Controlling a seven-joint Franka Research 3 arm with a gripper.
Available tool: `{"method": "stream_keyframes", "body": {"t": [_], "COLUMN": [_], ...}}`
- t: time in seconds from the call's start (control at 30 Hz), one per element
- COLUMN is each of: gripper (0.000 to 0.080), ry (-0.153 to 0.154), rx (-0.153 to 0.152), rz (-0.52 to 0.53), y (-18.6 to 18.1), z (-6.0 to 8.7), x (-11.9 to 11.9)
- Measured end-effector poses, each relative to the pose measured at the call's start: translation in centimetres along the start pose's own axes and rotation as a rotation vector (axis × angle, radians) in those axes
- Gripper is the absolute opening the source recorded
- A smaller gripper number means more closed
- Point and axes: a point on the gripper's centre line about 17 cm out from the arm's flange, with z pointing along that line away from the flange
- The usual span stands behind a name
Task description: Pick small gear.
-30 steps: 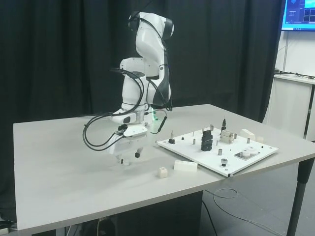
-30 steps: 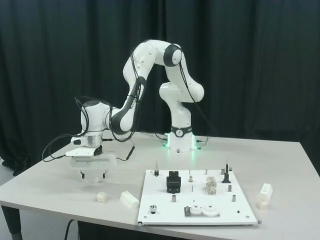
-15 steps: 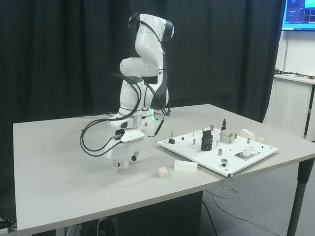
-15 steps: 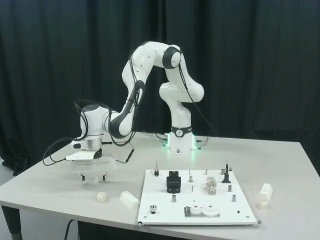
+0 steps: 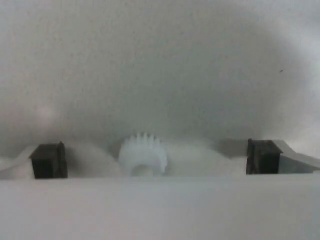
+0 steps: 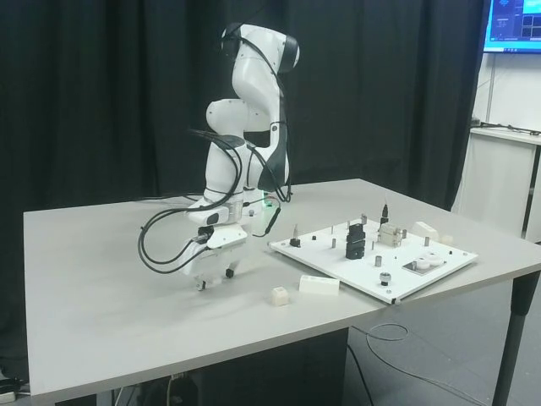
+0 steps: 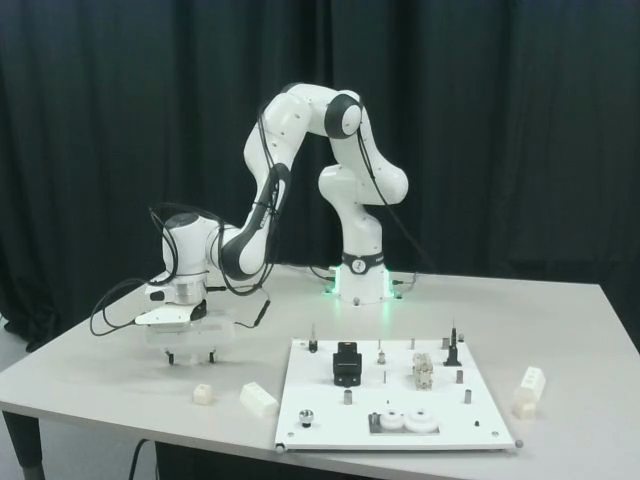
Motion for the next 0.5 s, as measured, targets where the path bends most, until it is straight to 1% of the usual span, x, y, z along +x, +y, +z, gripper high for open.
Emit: {"method": "stream_keyframes", "body": {"t": [0.23, 0.27, 0.5], "gripper": [0.0800, 0.0664, 0.0664], "ry": [-0.002, -0.001, 0.003], "rx": [0.008, 0.009, 0.012], "rz": [-0.016, -0.017, -0.020], "y": [-0.38, -0.41, -0.49], "z": [0.33, 0.33, 0.35], "x": [-0.21, -0.19, -0.14]}}
